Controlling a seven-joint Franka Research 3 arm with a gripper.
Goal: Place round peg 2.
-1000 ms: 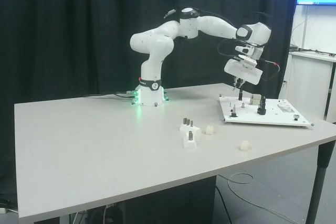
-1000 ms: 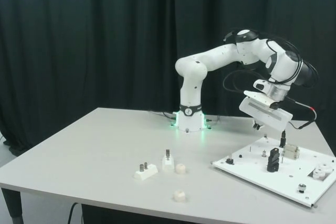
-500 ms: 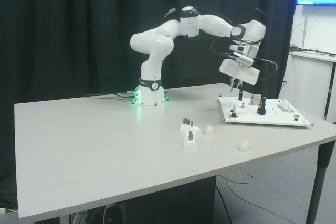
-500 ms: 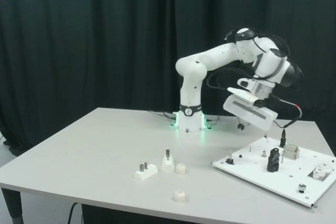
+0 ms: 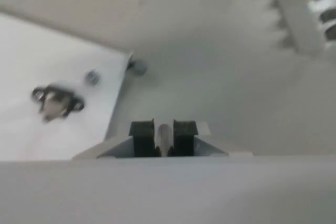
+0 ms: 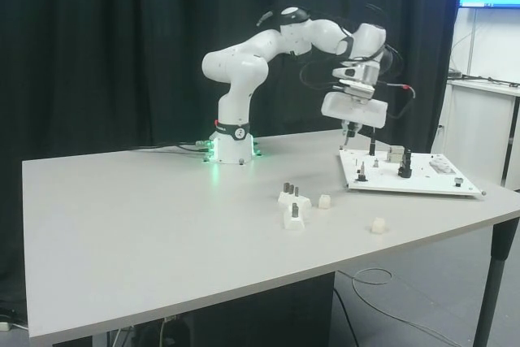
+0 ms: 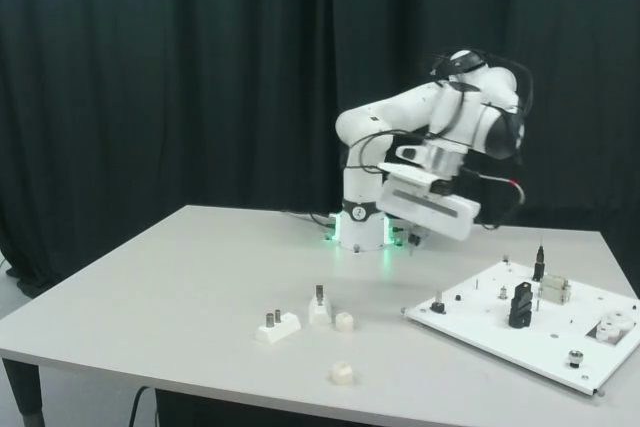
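My gripper [image 6: 348, 137] hangs above the table just past the near-left corner of the white board [image 6: 422, 182], between the board and the arm's base. Its black fingers [image 5: 142, 137] stand a narrow gap apart, so the gripper [image 5: 164, 138] is open, and I see no peg held. A thin black peg [image 6: 372, 148] stands upright on the board, also visible as the black peg [image 7: 539, 263] at the board's far side. Two white holders [image 6: 294, 205] on the table carry short grey pegs [image 7: 319, 293].
The board [image 7: 480, 325] also bears a black fixture [image 7: 519, 305] and small posts. Two small white blocks [image 7: 343, 321] [image 7: 342, 372] lie near the holders. The wrist view shows the board's corner [image 5: 63, 61] and a holder [image 5: 296, 14].
The gripper has left the upright black peg on the board and swung up and away toward the arm's base. The peg stays standing.
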